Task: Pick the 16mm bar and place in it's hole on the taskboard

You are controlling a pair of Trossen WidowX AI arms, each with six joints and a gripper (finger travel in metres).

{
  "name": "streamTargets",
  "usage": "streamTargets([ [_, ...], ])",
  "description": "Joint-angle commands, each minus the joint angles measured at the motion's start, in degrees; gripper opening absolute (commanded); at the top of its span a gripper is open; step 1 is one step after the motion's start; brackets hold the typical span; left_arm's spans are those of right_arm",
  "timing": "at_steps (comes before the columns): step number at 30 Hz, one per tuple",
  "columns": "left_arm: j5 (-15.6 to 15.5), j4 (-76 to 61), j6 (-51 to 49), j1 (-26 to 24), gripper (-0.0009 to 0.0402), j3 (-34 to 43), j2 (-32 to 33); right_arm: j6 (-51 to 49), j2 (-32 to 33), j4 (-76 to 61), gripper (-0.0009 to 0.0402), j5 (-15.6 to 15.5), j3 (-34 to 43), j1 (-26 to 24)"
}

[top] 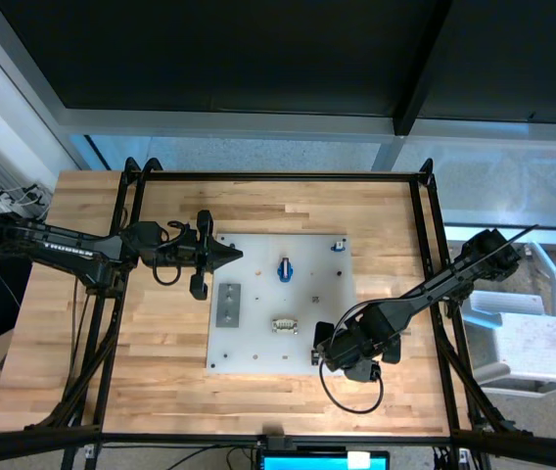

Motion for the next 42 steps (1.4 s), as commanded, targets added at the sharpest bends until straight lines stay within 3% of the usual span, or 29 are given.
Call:
streamTargets([
  [1, 0.0, 0.0, 0.0, 0.0, 0.0000, 0.0, 0.0, -0.1, 0.8, 0.5, 0.0000, 0.0, 0.1, 0.8],
  [23, 0.0, 0.0, 0.0, 0.0, 0.0000, 0.0, 0.0, -8.9, 4.2, 1.9, 0.0000, 0.4, -0.8, 1.6],
  [42, 0.0, 0.0, 0.0, 0.0, 0.0000, 0.0, 0.0, -9.1, 4.2, 5.7, 0.0000, 0.2, -3.7, 1.5],
])
